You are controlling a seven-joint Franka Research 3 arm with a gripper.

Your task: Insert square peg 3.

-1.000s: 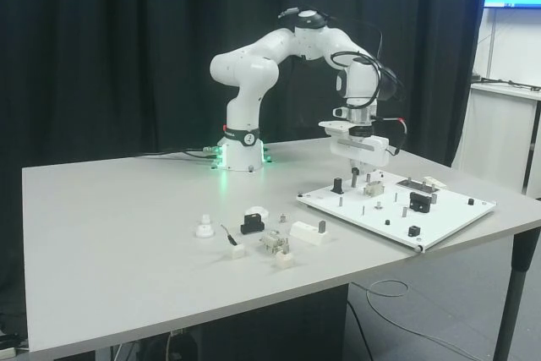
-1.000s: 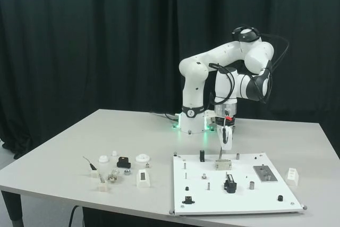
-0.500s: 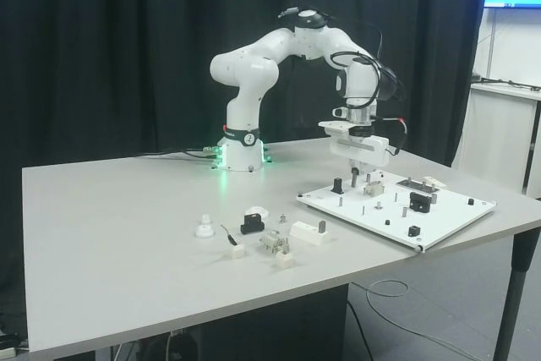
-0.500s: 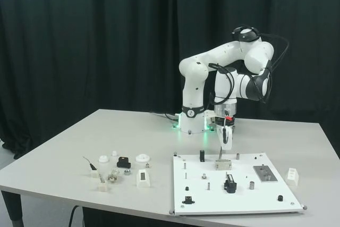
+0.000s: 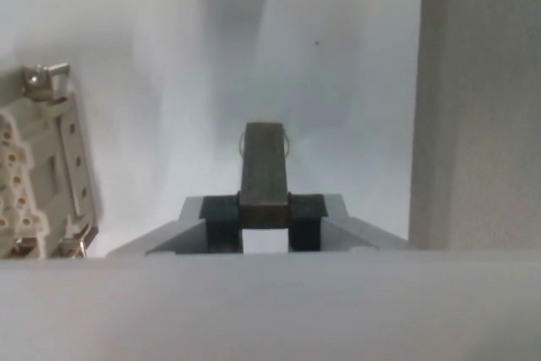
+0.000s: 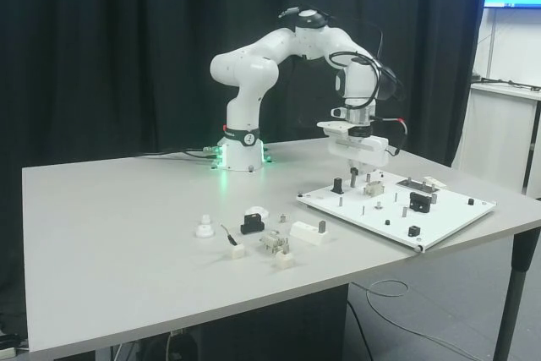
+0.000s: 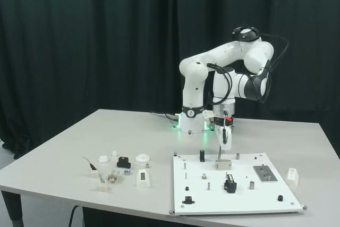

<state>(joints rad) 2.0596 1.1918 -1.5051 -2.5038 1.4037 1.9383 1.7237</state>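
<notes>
Several small loose parts [image 7: 119, 169] lie scattered on the left half of the grey table [image 7: 74, 147]: white pieces, a black clip-like part and a few metal bits, close together but apart from the arm. To their right lies the white assembly board [image 7: 236, 190], flat on the table, carrying short pins, black fixtures and a grey plate [image 7: 264, 173] near its far right side. A white block [image 7: 291, 176] sits just beside the board's right edge.

Over the rear middle of the board the white arm [image 7: 212, 62] reaches down, its wrist pointing straight at the board. The gripper [image 5: 264, 224] is clenched on the square peg [image 5: 263, 166], its two black fingertips [image 5: 220, 217] pressing the peg's sides. The peg is a slim, dark grey bar with flat faces and a square-cut end, held upright; its lower end meets the white board surface at a small outlined spot, though I cannot tell how deep it sits. In the wrist view a white multi-pin connector [image 5: 38, 175] with metal latches lies on the board near the peg, not touching it. Green lights glow at the arm's base [image 7: 192, 126].
</notes>
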